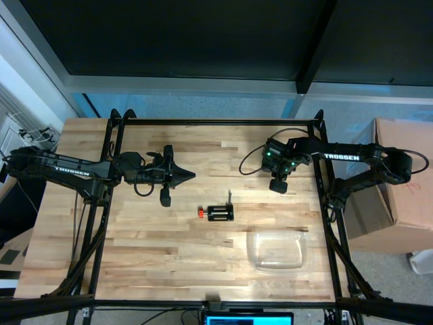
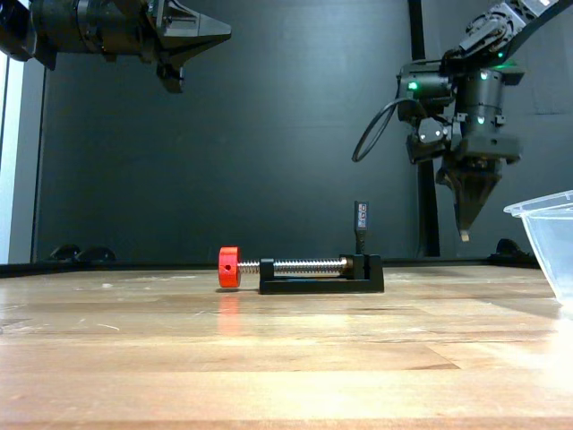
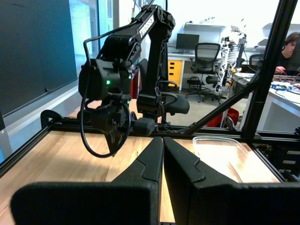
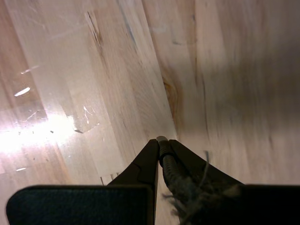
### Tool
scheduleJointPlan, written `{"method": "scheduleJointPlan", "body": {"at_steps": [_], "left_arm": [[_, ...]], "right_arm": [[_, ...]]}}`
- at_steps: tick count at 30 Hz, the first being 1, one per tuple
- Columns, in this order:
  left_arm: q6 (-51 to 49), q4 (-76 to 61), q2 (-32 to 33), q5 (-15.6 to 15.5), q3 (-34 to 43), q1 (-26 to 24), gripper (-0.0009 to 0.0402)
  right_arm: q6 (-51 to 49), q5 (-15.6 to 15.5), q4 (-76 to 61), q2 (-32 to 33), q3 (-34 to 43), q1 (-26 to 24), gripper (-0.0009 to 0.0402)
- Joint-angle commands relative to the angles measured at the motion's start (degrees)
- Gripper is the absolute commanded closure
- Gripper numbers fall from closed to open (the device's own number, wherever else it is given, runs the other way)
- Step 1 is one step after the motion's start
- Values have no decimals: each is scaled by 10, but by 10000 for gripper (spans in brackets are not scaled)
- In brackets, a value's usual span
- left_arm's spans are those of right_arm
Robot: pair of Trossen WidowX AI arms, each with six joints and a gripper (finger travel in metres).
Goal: Remove the USB-C connector from the USB-C receptacle and place in the container
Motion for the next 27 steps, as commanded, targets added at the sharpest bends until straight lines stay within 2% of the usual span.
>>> {"method": "scheduleJointPlan", "body": {"at_steps": [1,7,20,27], "left_arm": [[0,0,0,0,0,0,393],[0,0,0,0,0,0,393],[0,0,0,0,0,0,393],[0,0,0,0,0,0,393]], "right_arm": [[7,0,7,1,-10,0,393],[16,2,7,0,-12,0,380],[30,2,3,0,-12,0,217],[41,2,-21,0,-5,1,180]]}}
